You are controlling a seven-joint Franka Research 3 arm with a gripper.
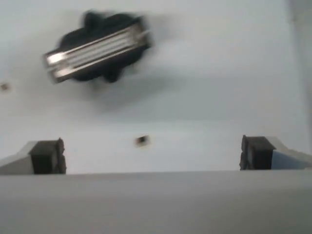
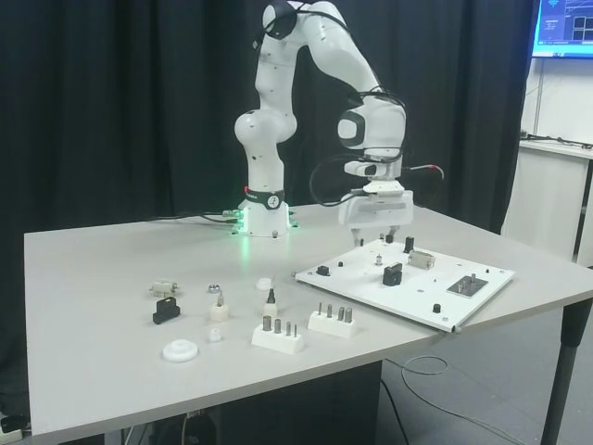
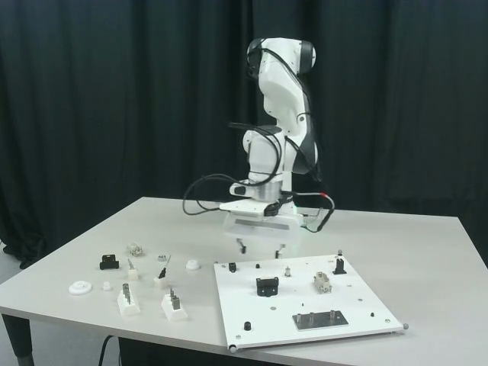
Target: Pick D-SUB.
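The D-SUB (image 1: 97,48) is a black connector with a grey metal face, lying tilted on the white board (image 1: 204,97). In the room views it looks like the black part (image 3: 267,286) near the board's middle (image 2: 393,273). My gripper (image 1: 151,154) hangs open above the board, short of the connector and not touching it. Its fingertips (image 1: 46,156) stand wide apart with nothing between them. From the room, the gripper (image 3: 259,245) hovers over the board's rear part (image 2: 375,237), near the arm's base.
The board (image 3: 366,305) also carries a grey metal block (image 3: 322,283), a black upright piece (image 3: 338,265), a dark plate (image 3: 320,319) and small studs. Loose parts lie on the table to its side: white pin holders (image 3: 126,299), a white gear (image 3: 79,287), a black part (image 3: 109,263).
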